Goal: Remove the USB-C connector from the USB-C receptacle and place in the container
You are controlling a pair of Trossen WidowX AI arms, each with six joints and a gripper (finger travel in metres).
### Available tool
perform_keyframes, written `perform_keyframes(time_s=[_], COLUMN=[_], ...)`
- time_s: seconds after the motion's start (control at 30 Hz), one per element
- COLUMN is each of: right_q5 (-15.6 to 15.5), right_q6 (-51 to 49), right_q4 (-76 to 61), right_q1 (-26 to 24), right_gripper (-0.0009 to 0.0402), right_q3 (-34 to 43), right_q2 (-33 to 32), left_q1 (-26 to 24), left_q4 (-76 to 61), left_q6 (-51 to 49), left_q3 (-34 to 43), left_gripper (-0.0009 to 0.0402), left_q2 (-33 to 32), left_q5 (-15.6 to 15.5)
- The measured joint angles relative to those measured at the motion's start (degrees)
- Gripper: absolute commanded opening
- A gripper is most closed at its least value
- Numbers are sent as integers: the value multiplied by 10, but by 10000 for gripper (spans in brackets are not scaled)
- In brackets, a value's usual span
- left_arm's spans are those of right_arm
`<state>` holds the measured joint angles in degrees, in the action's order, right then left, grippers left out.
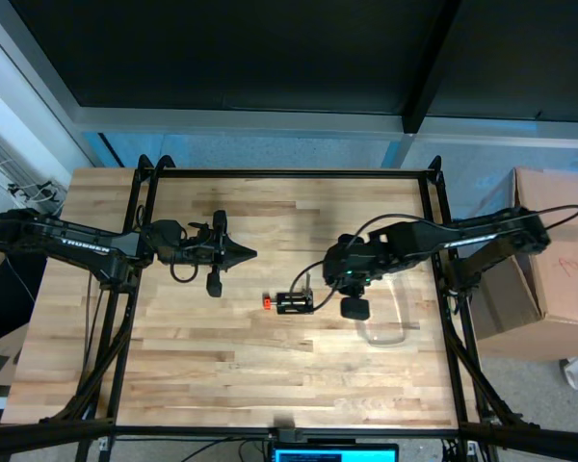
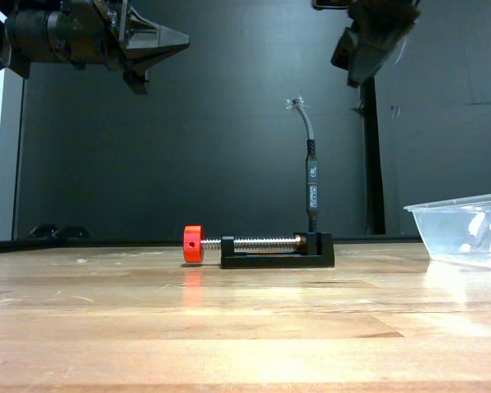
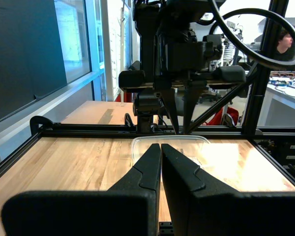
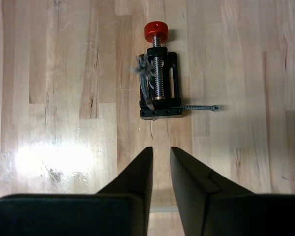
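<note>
The connector [image 2: 313,184] is seen upright at the end of a black vise [image 2: 274,260] opposite its red knob [image 2: 193,244]. Its lower end is seated in the vise, where the receptacle is clamped, and a short braided cable stub curves up from its top. The receptacle itself cannot be made out apart from the vise body. The vise lies near the middle of the desk [image 2: 229,327], with the knob pointed toward the left arm. The clear container [image 2: 454,233] is set on the desk to the right of the vise, apart from it, and nothing can be made out inside it. The right gripper [image 4: 160,150] is held high above the desk and pointed straight down. It is placed between vise and container and off to the right of the cable stub, and its 2 jaws are parted by a narrow gap with nothing between them. The left gripper [image 1: 249,254] is held level and well to the left of the vise, aimed toward the right arm. Its jaws are pressed together on nothing.
</note>
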<state>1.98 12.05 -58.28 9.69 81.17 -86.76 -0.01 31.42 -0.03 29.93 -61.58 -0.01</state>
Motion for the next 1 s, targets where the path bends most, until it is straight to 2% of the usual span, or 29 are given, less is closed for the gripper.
perform_keyframes(time_s=[0.23, 0.4, 1.0], right_q5=[0, 0, -1], right_q6=[7, 7, 5], right_q4=[-49, -63, -68], right_q1=[2, 2, 6], right_gripper=[123, 143, 125], right_q3=[78, 110, 130], right_q2=[-73, -114, -188], left_q1=[0, 0, 0], left_q4=[0, 0, 0], left_q6=[0, 0, 0], left_q3=[0, 0, 0], left_gripper=[0, 0, 0], left_q2=[0, 0, 0], left_q5=[0, 0, 0])
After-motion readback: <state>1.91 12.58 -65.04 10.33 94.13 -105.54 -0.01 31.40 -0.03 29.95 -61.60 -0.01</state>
